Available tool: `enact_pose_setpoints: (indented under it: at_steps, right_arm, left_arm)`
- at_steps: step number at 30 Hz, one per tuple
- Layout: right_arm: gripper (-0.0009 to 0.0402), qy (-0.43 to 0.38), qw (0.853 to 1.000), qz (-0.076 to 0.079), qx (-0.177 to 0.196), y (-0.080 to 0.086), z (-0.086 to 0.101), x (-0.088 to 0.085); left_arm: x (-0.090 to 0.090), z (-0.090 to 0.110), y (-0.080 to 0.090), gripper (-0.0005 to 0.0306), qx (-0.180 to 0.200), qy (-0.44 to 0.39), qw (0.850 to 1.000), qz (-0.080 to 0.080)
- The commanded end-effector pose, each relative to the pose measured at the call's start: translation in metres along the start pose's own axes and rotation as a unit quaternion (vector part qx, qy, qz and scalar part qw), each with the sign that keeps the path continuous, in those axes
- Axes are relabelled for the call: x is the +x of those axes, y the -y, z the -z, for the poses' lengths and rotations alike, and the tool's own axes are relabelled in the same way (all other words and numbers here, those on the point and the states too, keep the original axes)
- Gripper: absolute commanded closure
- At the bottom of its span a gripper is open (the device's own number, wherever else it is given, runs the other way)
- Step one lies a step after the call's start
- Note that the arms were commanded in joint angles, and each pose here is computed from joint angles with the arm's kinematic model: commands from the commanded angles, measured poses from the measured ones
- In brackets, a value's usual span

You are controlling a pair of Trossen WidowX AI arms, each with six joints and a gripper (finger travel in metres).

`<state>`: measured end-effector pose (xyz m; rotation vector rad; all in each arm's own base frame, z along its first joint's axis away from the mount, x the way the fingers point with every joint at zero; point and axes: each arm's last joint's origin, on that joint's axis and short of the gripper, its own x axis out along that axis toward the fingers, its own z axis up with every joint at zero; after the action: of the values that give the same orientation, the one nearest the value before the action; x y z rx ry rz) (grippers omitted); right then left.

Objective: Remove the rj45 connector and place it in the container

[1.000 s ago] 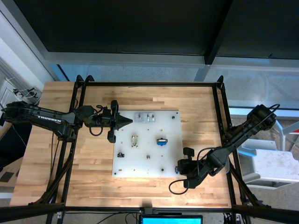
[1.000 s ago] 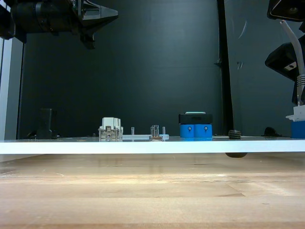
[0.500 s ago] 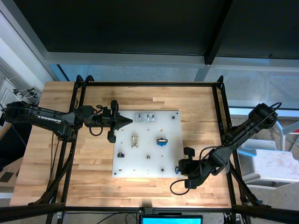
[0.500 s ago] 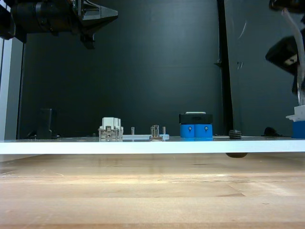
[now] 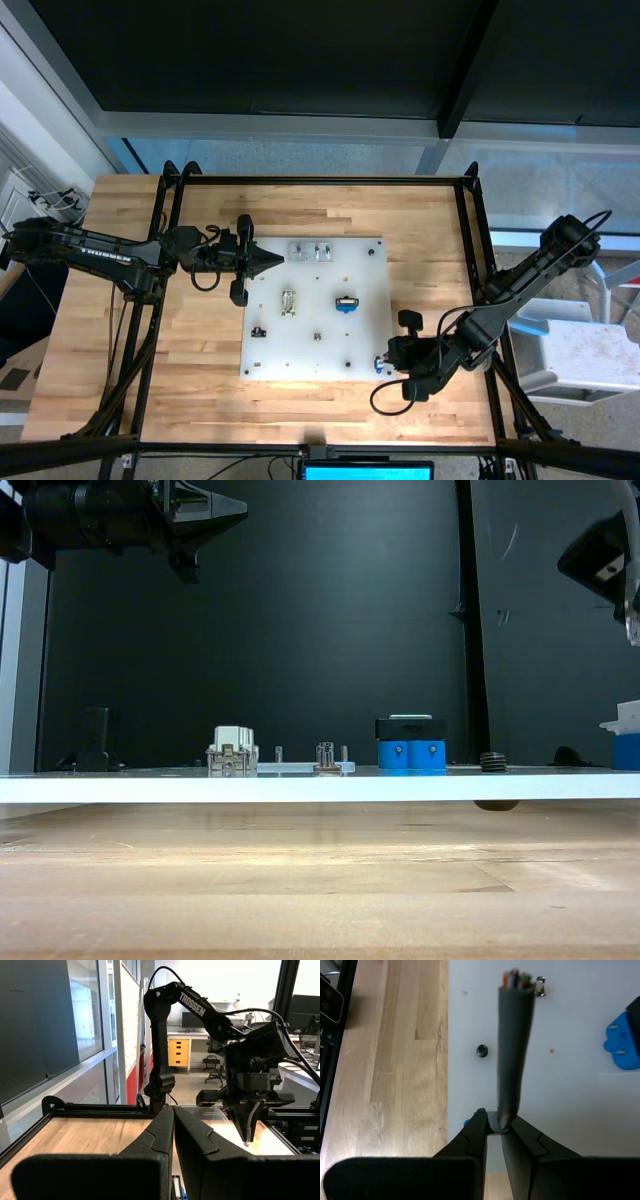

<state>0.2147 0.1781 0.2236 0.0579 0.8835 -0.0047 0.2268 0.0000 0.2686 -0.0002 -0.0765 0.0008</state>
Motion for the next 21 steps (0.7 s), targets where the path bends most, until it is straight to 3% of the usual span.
enact_pose_setpoints:
  at_steps: [1, 10, 15, 21]
  right_arm:
    - [0.0393, 0.005, 1.000, -0.002, -0.003, 0.002, -0.002, -0.006]
    - [0.0393, -0.005, 1.000, 0.003, 0.004, 0.010, 0.005, -0.010]
    - [0.0393, -0.037, 0.999, 0.019, 0.010, 0.021, 0.018, -0.025]
    - [0.0393, -0.060, 0.998, 0.013, 0.004, 0.025, 0.026, -0.040]
  left_arm:
    - [0.000, 0.000, 0.000, 0.0300, 0.000, 0.000, 1.000, 0.000]
    - [0.000, 0.000, 0.000, 0.0300, 0.000, 0.000, 1.000, 0.000]
    - [0.000, 0.000, 0.000, 0.0300, 0.000, 0.000, 1.000, 0.000]
    - [0.000, 0.000, 0.000, 0.0300, 0.000, 0.000, 1.000, 0.000]
